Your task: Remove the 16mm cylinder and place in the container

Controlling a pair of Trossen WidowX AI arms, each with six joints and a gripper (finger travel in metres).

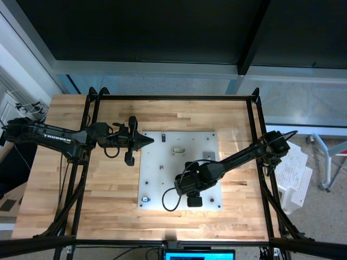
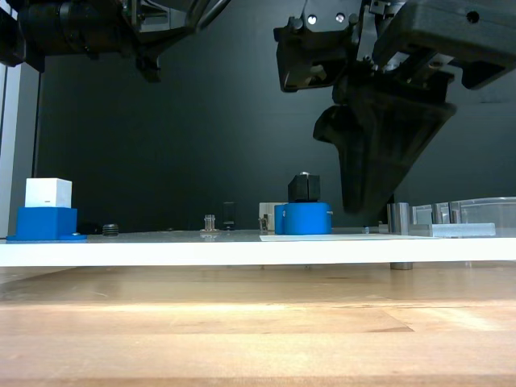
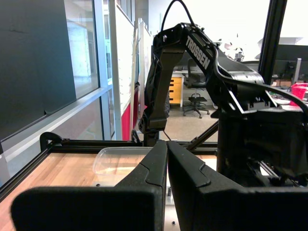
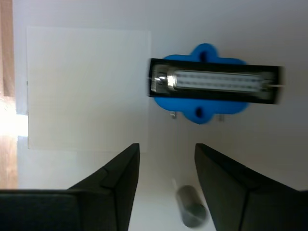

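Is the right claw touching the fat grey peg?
Cannot tell. Right wrist view: the 16mm cylinder sits between the right gripper's open fingers, near one. The left gripper hangs at the board's left edge.

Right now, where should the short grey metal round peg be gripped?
Pinch the grey metal peg across its curved sides, from straight above: it stands upright in the white board. The right end effector hangs open over it; the left end effector sits shut at the board's left edge.

Black left hand (image 1: 147, 140) and right hand (image 4: 167, 149), grey 16mm cylinder (image 4: 191, 211), blue connector (image 4: 202, 113), white board (image 1: 157, 184), wood-grain table (image 1: 54, 162).
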